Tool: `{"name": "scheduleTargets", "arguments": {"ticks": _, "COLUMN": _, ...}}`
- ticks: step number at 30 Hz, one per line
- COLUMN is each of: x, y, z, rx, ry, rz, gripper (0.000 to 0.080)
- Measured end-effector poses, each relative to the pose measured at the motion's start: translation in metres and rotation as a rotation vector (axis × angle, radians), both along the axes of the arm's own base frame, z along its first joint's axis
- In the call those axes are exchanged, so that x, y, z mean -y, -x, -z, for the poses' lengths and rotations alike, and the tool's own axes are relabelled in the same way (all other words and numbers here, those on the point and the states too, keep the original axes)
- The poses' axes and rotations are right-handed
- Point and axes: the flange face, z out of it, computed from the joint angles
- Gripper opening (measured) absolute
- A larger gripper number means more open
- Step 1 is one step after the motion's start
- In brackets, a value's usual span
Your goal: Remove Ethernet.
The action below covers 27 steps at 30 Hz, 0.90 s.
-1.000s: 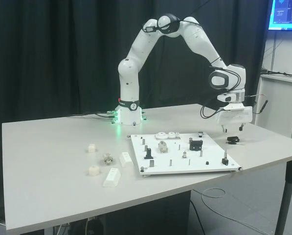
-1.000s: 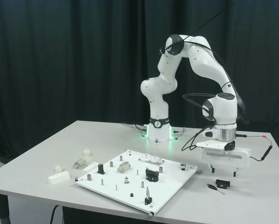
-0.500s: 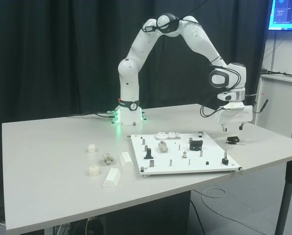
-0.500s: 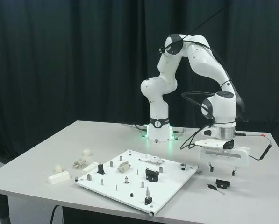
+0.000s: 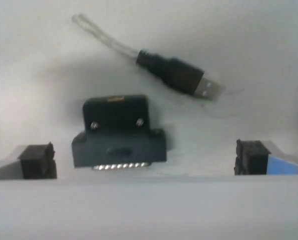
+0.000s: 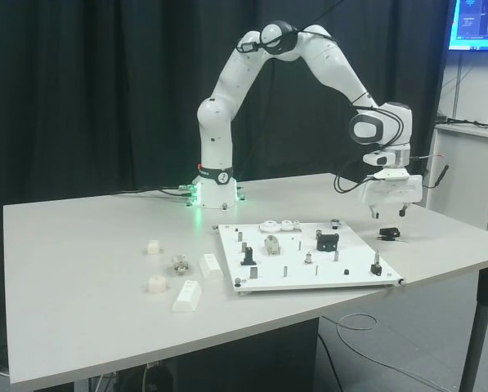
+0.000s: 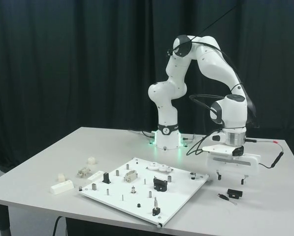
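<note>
A black connector block with two screws and a row of metal pins lies flat on the grey table, below my gripper. A black plug on a thin cable lies just beyond it. My black fingertips stand wide apart on either side, open with nothing between them. In the room views my gripper hangs above the block, off the board's right side. The small plug rests next to the block.
The white assembly board carries several small pegs, a black bracket and round white parts. Loose white pieces lie on the table left of the board. A white cabinet stands past the right table edge.
My gripper has risen straight up from the black connector block, which stays on the table. The fingers remain open.
</note>
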Motion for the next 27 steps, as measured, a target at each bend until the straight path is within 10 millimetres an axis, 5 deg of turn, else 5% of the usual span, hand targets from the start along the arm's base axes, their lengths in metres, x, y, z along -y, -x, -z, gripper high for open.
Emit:
{"name": "scheduleTargets", "arguments": {"ticks": 11, "x": 0.032, "y": -0.031, "z": -0.018, "rx": 0.045, "ry": 0.032, "rz": 0.029, "gripper": 0.08}}
{"name": "scheduleTargets", "arguments": {"ticks": 27, "x": 0.119, "y": -0.092, "z": -0.041, "rx": 0.105, "ry": 0.059, "rz": 0.069, "gripper": 0.08}}
